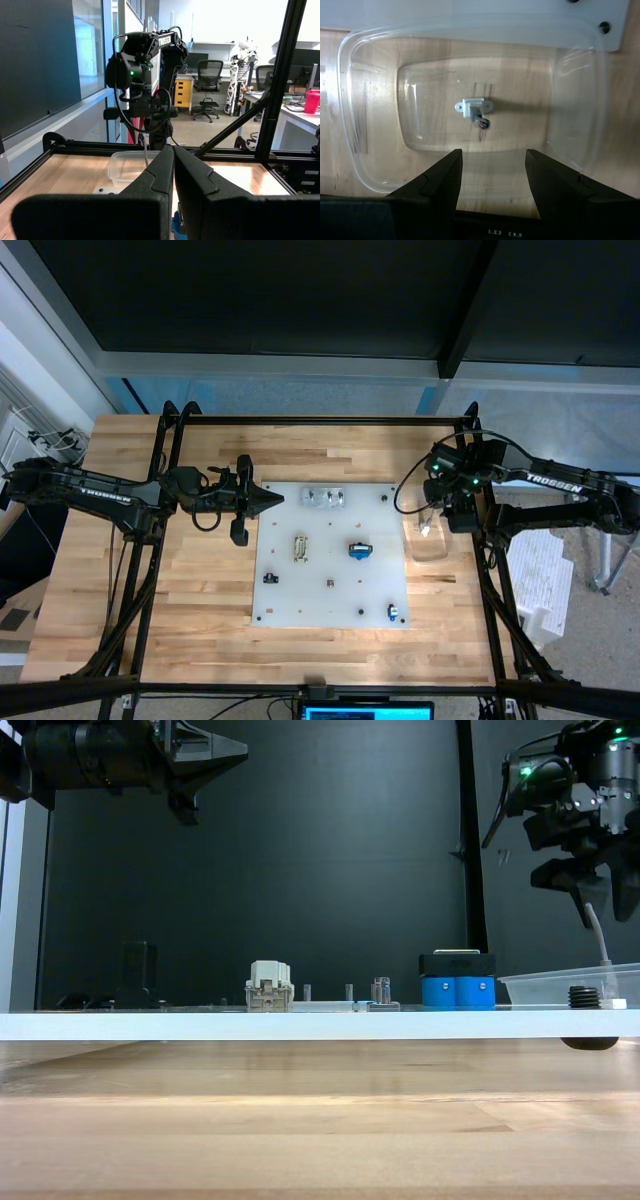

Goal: Pick the RJ45 connector and install on taskboard

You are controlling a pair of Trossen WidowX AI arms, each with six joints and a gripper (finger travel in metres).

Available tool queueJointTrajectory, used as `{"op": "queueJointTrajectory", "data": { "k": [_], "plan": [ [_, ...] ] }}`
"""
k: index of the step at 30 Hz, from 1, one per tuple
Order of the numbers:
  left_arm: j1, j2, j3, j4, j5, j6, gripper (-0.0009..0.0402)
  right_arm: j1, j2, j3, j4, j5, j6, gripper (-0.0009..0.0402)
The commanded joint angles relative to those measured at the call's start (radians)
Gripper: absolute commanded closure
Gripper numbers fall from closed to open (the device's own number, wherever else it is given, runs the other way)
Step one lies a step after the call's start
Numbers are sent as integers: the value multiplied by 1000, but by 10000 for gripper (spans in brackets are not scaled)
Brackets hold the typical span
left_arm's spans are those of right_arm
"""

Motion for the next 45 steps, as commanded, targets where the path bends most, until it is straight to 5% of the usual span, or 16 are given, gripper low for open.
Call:
{"op": "queueJointTrajectory", "data": {
  "k": [1, 45],
  "plan": [
    [0, 0, 0, 0, 0, 0, 393, 21, 1, -26, 24, -2, 8, 220],
    [0, 0, 0, 0, 0, 0, 393, 128, 111, -150, 231, 3, 49, 222]
  ]
}}
